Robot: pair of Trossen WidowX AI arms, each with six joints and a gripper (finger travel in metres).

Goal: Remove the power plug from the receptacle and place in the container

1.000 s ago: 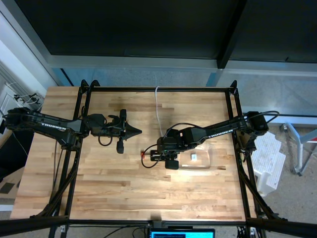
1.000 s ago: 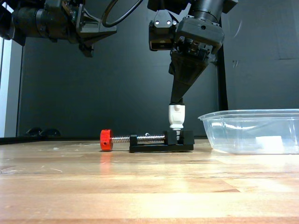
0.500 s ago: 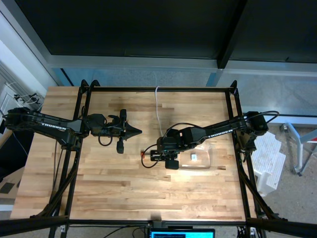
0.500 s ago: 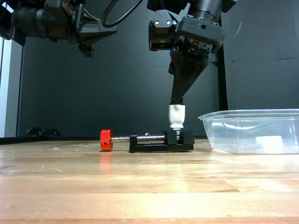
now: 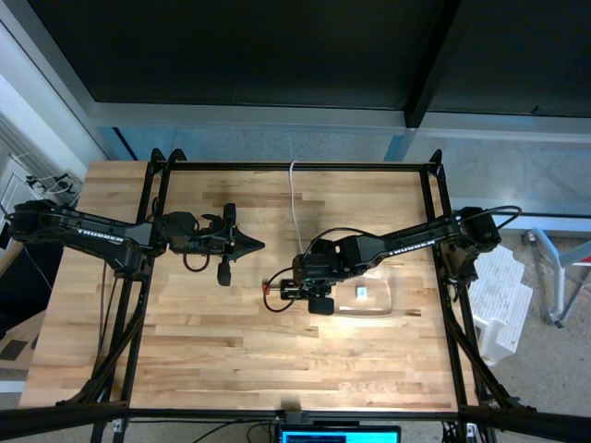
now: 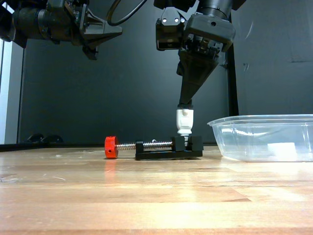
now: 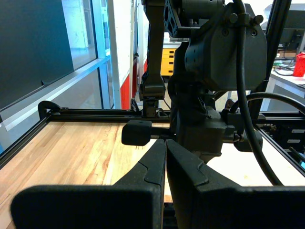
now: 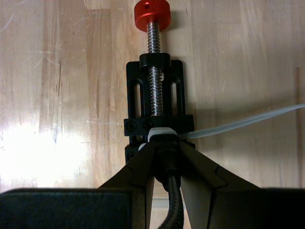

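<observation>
Two grippers are in view. The right gripper points straight down over the receptacle, and its fingers are closed tightly on the power plug. The plug sits at the top of the white socket body, which stands upright in the black block, opposite the orange-red knob. A white cable leaves the block sideways. The container rests on the table just beside the receptacle. The left gripper hovers well apart from both, its fingers pressed together and holding nothing.
</observation>
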